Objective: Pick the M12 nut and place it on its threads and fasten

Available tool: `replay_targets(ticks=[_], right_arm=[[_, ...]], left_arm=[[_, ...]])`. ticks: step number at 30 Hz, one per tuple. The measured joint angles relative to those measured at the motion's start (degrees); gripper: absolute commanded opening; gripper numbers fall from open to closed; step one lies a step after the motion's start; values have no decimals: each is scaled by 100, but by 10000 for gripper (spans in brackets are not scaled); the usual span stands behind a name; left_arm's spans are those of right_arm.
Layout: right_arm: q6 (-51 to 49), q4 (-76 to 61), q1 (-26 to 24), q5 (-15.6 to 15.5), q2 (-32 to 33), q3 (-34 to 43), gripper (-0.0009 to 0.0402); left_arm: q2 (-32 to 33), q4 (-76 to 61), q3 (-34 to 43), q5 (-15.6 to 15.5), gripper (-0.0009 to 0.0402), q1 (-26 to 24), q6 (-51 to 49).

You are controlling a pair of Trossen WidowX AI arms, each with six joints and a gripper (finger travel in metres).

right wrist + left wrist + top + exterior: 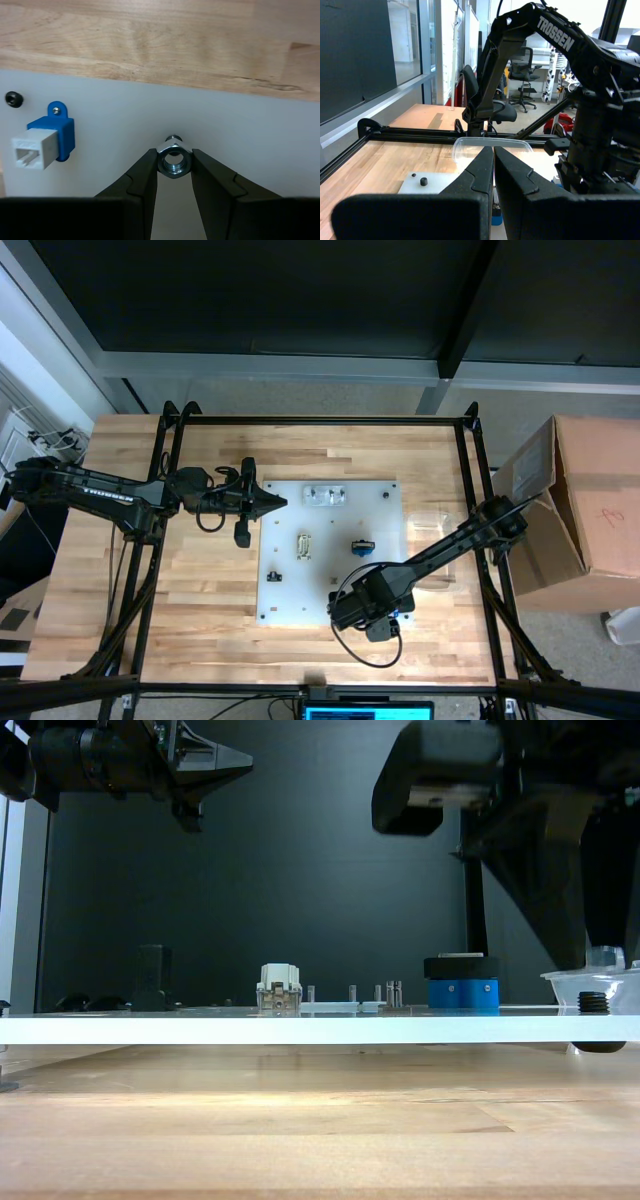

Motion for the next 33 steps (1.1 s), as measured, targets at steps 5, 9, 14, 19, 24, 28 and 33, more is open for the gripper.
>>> replay_targets(ticks=[5,9,14,19,24,28,33], right_arm=[[0,72,-4,2,76,0,82],[0,81,-4,0,79,2,82],[0,129,-9,0,133,0,83],[0,160,-20,-9,151,0,82],[20,203,-31,-13,149,-63,83],[66,212,-33,-15,127,-109,82],[74,284,-46,-15,31,-267,83]], left_arm=[[0,0,0,0,0,0,2],[0,0,0,-2,0,0,2],[0,0,0,0,0,0,0],[0,-2,0,0,0,0,0],[0,0,0,-2,0,0,2],[0,0,0,-2,0,0,2],[0,2,0,-2,0,0,2]])
